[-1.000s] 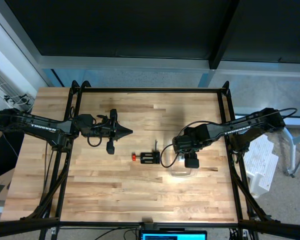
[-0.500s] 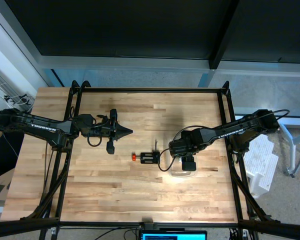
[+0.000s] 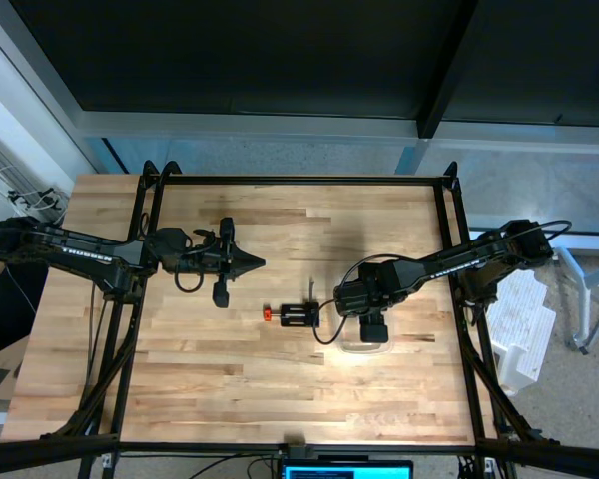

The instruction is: Pick the USB-C connector and install on taskboard

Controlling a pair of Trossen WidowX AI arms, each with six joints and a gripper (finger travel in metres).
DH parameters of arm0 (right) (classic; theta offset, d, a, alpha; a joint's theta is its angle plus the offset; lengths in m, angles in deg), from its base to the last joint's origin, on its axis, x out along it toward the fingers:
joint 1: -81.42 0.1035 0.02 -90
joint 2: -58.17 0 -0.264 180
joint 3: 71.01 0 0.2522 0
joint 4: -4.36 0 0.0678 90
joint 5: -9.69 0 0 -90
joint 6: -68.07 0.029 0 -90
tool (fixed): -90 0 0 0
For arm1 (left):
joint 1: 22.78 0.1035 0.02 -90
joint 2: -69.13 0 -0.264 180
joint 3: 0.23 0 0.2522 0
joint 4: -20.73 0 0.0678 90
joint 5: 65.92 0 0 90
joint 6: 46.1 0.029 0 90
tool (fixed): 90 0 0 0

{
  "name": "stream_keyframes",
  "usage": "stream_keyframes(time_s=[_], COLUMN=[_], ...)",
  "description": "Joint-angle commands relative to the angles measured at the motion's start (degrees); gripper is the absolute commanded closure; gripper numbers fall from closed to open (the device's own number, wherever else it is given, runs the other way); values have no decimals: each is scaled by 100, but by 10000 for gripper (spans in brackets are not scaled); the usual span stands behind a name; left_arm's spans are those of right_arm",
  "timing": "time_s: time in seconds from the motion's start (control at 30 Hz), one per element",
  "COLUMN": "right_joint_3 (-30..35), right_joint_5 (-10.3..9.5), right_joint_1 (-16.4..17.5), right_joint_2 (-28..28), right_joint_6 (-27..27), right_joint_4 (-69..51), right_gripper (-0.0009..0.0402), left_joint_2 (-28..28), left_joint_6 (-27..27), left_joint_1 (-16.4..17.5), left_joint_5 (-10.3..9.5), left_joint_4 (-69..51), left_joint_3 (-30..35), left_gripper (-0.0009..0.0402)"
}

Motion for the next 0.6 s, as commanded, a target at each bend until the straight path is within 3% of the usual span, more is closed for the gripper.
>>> stream_keyframes(time_s=[0.03,0.6], right_joint_3=[-39,-240], right_joint_5=[39,39], right_joint_1=[11,35], right_joint_2=[44,190], right_joint_6=[-2,-63], right_joint_4=[20,332], right_gripper=[208,208], left_joint_2=[2,2], left_joint_6=[2,2], left_joint_1=[0,2], left_joint_5=[0,0], left_joint_4=[4,4], left_joint_3=[2,2], left_gripper=[393,393])
